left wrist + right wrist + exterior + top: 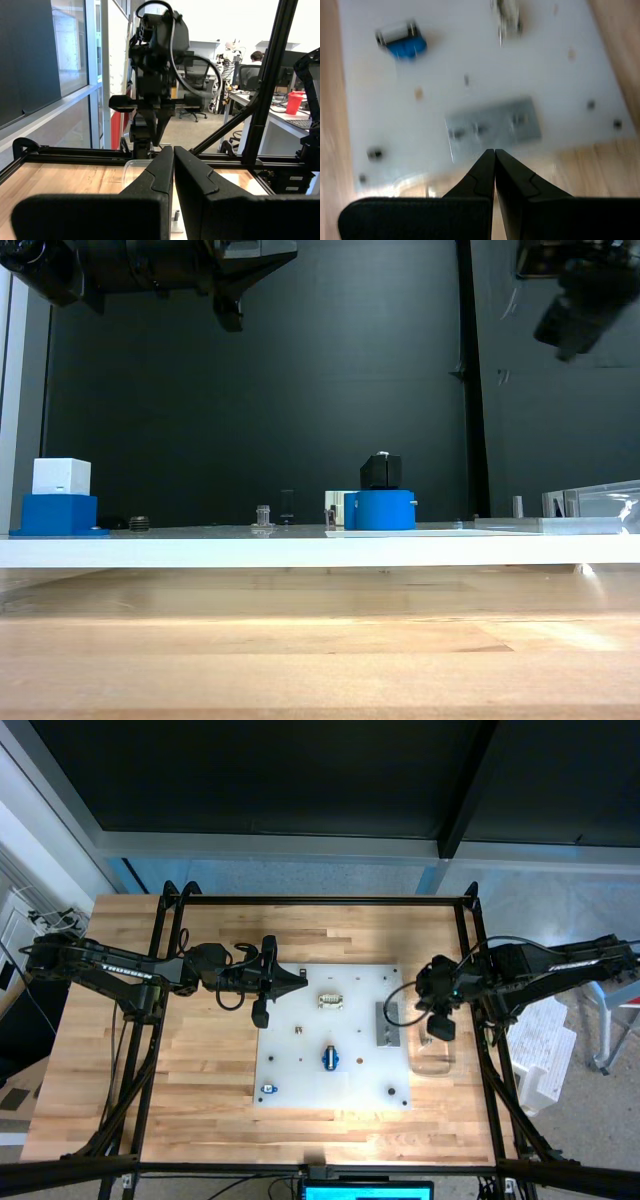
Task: Pick the 16mm cylinder and install on the taskboard
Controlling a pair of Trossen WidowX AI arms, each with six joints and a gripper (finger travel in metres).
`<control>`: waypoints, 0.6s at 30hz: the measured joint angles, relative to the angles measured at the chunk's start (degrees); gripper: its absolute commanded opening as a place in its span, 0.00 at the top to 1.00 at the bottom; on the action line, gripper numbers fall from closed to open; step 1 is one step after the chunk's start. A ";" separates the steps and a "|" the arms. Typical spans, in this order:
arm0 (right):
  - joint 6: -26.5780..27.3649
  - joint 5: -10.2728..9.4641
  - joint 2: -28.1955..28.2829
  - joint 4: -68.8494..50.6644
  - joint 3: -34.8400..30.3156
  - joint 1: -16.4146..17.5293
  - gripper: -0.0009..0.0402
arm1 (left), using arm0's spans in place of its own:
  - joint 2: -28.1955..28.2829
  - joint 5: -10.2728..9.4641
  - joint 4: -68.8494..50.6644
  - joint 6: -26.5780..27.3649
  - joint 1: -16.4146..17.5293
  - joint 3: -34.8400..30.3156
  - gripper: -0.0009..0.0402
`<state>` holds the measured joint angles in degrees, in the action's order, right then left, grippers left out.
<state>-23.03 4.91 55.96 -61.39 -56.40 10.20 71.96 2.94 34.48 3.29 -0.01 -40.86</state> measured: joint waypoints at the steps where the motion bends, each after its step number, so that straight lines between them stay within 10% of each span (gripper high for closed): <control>1: -0.35 0.02 0.37 -1.31 0.00 0.46 0.98 | 0.02 0.02 0.02 0.00 0.00 0.02 0.98; 18: -1.25 -0.61 6.21 -9.62 -0.02 6.21 0.97 | 0.00 0.00 0.02 0.00 0.00 0.02 0.98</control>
<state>-24.27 4.29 62.17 -71.00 -56.42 16.40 71.96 2.94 34.50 3.29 -0.01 -40.84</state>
